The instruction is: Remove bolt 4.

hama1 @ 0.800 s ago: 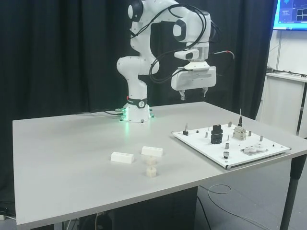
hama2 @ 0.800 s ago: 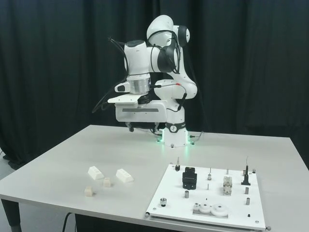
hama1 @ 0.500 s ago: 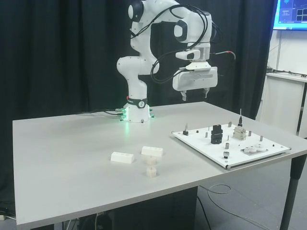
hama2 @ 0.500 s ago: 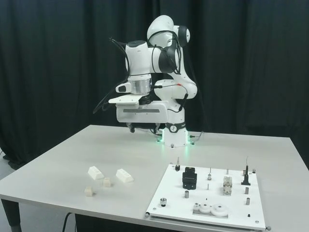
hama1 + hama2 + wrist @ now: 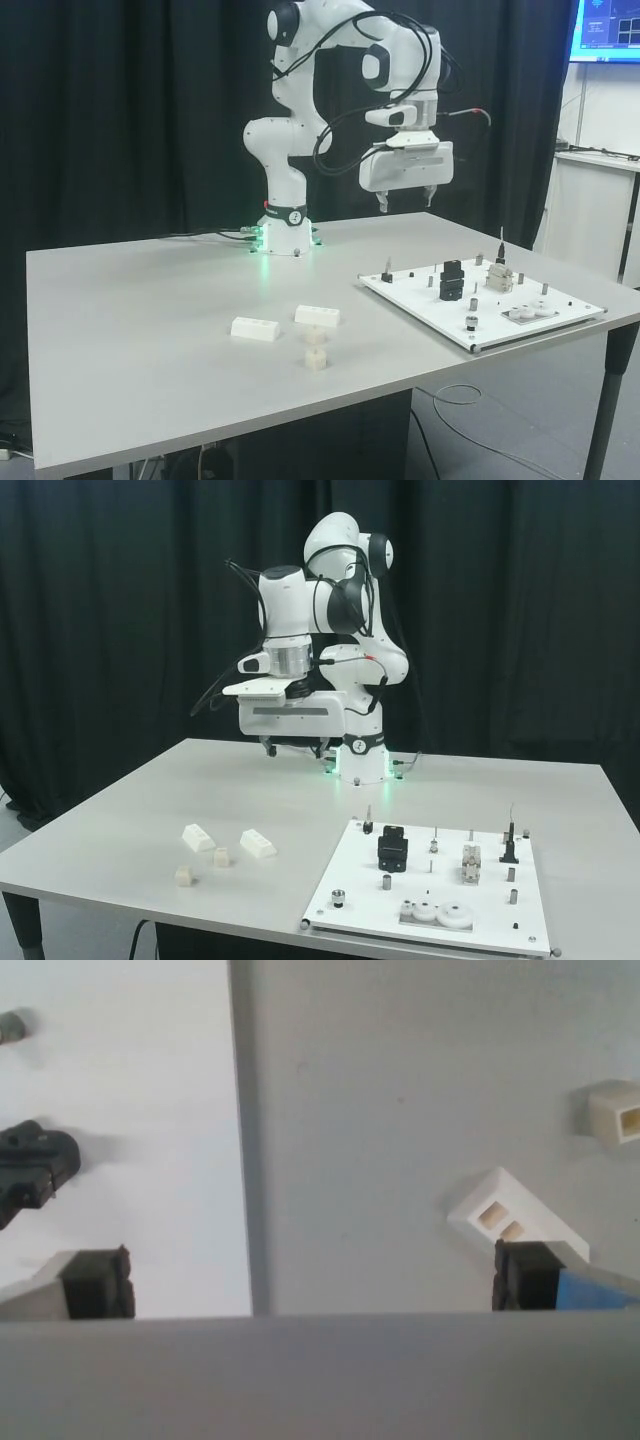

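A white assembly board (image 5: 420, 298) lies on the right part of the grey table, also seen in the second room view as the board (image 5: 350, 865). Several small bolts and pegs stand on it, such as one near its front edge (image 5: 467, 322) (image 5: 338, 896); I cannot read any numbers. My gripper (image 5: 405, 203) (image 5: 295, 748) hangs open high above the table, behind the board and apart from it. In the wrist view the gripper (image 5: 310, 1280) is empty, over the board's edge (image 5: 236, 1160).
White blocks (image 5: 254, 328) (image 5: 317, 315) lie mid-table with small cubes (image 5: 316, 352) beside them; the wrist view catches one block (image 5: 510, 1215). A black part (image 5: 393, 848) (image 5: 35, 1165) and white gears (image 5: 440, 913) sit on the board. The arm's base (image 5: 283, 235) stands at the back.
The hand has risen slightly and shifted a little; its fingers stay open. Nothing on the table has moved.
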Tool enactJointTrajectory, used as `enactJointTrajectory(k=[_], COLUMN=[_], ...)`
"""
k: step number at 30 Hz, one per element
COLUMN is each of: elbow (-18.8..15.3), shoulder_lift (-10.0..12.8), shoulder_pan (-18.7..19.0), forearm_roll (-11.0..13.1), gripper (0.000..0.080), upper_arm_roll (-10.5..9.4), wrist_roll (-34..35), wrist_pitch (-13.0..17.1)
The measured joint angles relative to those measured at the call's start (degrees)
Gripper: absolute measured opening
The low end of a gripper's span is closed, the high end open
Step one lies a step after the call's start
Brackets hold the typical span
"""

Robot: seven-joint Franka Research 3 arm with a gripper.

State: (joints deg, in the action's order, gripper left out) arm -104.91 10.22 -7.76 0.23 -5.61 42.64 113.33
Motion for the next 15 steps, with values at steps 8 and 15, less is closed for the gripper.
enactJointTrajectory(k=[8,15], elbow=[0.0,0.0], shoulder_lift=[0.34,0.76], shoulder_pan=[0.0,-0.02], forearm_roll=[0.0,0.0], gripper=[0.08,0.08], upper_arm_roll=[0.02,0.06], wrist_roll=[1.04,1.1], wrist_pitch=[0.54,0.97])
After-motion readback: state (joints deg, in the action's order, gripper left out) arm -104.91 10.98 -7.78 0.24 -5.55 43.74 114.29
